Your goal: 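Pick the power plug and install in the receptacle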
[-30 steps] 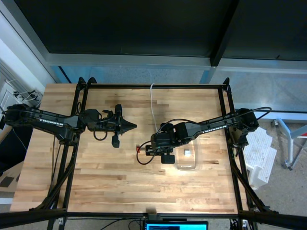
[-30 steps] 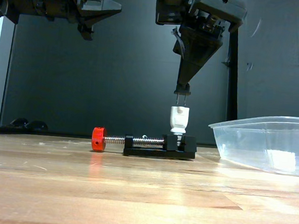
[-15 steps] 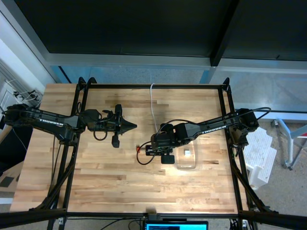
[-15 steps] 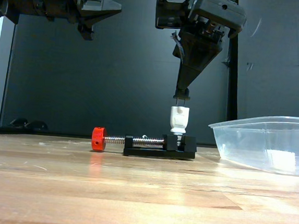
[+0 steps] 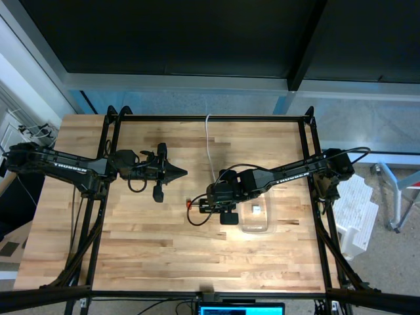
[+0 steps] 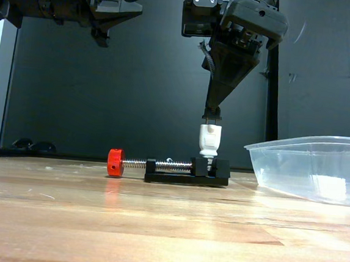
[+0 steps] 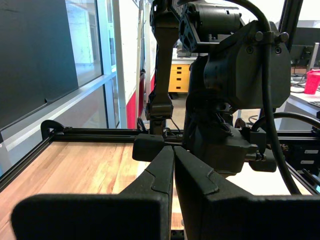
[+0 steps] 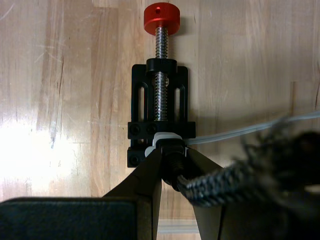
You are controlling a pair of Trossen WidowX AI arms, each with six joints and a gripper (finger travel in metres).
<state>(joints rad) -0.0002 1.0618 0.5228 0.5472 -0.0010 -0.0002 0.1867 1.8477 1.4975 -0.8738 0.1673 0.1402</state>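
The power plug (image 8: 172, 160), small, black and blocky, sits atop the white receptacle (image 6: 210, 140), which stands upright in the vise (image 6: 184, 168) on the bench (image 6: 154, 227). We see the right gripper (image 6: 212, 113) clamped on it from above, its prongs out of sight. The left gripper (image 7: 173, 152) hangs high to the left, fingers pressed together.

Pale wood-plank table (image 5: 164, 256) in black frame (image 5: 262, 119); dark wall (image 6: 137, 72) behind it, speckled grey floor (image 5: 249, 103) beyond its far edge, window glass (image 7: 85, 45) and yellow drawer cabinet (image 7: 179, 77) past it.

Two claws (image 5: 184, 173) (image 6: 212, 111), one power plug (image 8: 172, 160), one receptacle (image 6: 210, 140), one vise (image 6: 187, 170), one tray (image 6: 310, 164)
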